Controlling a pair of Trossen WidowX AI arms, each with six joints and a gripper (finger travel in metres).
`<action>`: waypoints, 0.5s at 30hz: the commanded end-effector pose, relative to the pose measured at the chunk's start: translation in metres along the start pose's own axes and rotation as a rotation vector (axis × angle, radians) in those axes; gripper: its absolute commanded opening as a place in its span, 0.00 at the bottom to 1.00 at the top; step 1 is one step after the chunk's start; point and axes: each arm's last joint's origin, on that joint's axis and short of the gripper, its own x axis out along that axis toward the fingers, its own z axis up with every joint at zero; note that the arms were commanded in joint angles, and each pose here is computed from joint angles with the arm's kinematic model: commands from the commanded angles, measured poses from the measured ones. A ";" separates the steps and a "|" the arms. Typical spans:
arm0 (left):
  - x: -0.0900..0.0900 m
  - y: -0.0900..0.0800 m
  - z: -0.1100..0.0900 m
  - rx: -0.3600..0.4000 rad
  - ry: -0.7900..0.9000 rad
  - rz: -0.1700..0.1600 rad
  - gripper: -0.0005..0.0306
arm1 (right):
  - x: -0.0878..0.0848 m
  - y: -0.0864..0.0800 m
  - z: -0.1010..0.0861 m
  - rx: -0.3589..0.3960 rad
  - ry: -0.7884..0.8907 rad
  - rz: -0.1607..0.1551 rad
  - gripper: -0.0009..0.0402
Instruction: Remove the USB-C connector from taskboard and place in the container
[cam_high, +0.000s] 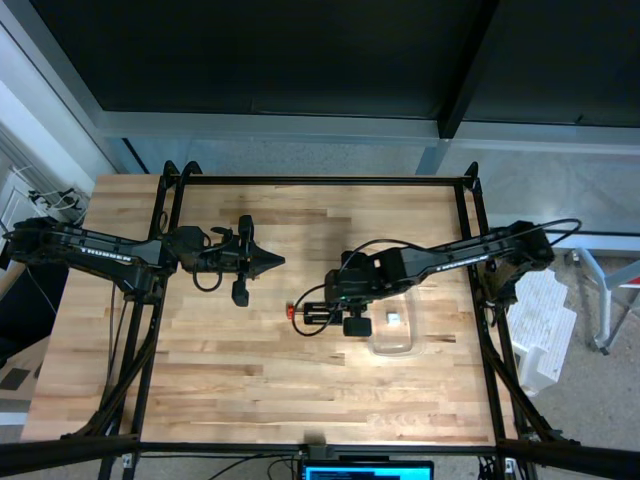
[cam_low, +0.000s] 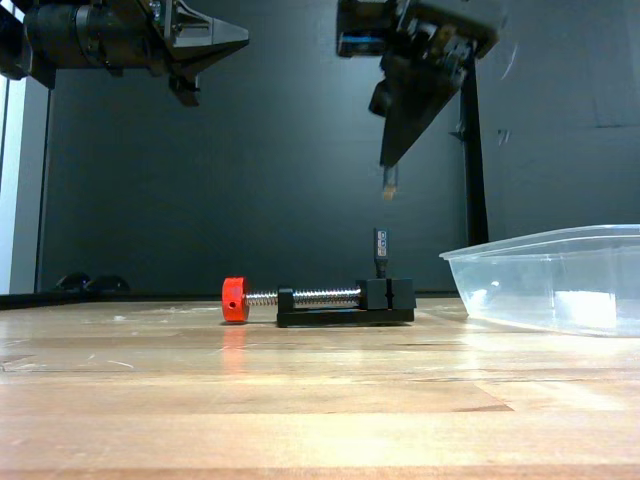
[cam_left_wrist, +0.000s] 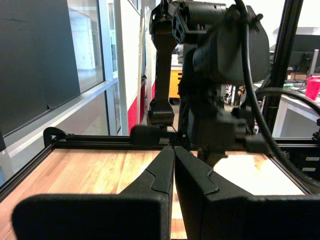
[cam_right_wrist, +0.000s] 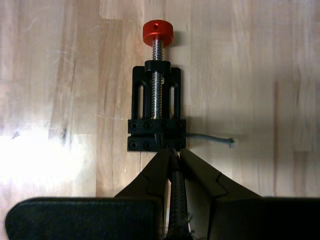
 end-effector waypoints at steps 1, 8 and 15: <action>0.000 0.000 0.000 0.000 -0.001 0.000 0.02 | -0.006 0.000 -0.009 -0.004 0.006 0.002 0.02; 0.000 0.000 0.000 0.000 -0.001 0.000 0.02 | -0.017 -0.003 -0.030 -0.012 0.026 0.001 0.02; 0.000 0.000 0.000 0.000 -0.001 0.000 0.02 | -0.024 -0.007 -0.059 -0.017 0.044 -0.001 0.02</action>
